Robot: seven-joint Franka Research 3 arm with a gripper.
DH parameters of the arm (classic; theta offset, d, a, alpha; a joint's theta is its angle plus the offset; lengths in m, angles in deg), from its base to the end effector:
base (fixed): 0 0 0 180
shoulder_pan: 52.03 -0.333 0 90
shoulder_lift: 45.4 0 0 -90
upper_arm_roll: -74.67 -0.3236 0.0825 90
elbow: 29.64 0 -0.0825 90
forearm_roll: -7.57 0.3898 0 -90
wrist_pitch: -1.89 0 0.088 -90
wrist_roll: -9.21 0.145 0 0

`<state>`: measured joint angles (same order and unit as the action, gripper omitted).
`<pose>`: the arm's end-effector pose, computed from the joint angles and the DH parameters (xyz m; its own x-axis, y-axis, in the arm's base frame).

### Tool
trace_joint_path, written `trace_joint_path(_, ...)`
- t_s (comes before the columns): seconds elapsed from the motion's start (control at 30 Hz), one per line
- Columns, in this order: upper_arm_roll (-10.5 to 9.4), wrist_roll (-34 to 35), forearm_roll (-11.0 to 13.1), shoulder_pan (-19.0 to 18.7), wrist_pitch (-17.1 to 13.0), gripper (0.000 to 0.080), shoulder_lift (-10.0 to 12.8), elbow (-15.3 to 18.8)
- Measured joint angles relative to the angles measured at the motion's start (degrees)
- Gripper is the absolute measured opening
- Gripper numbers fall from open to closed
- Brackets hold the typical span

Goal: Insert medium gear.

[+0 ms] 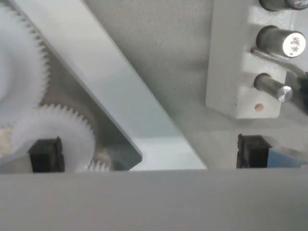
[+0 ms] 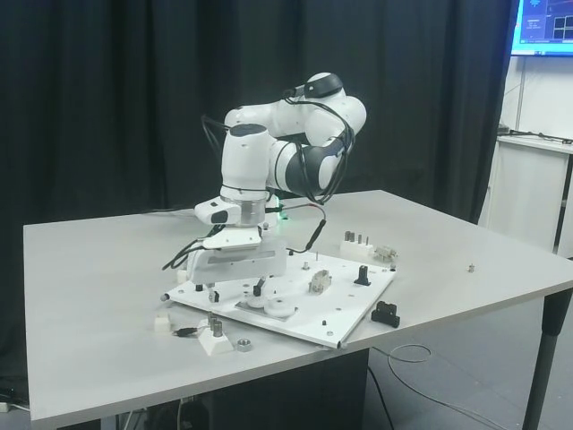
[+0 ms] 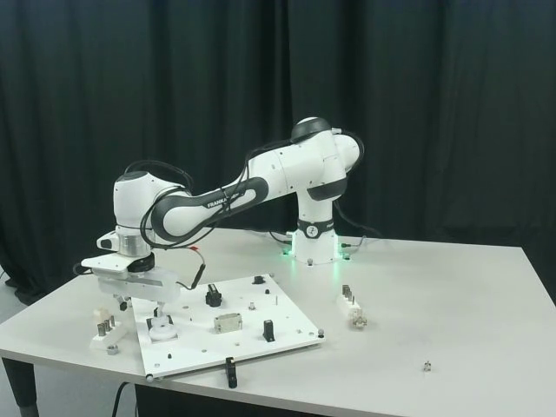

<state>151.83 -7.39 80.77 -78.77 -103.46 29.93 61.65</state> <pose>0.6169 -0.3127 0.1909 0.7178 -0.6954 0.0334 -0.6962 -0.7164 0.0463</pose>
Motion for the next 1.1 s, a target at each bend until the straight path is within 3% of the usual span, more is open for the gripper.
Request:
trace_joint_path(0.27, -0.04, -3.7, 0.0, 0.0, 0.0, 0.0800, 0.0, -0.1)
trace_joint_path(0.67, -0.05, -0.7, 0.1, -0.1, 0.2, 0.0800, -0.1, 0.0)
trace_joint_path(1.1, -0.07, -3.6, 0.2, -0.4, 1.3, 0.0800, -0.1, -0.3)
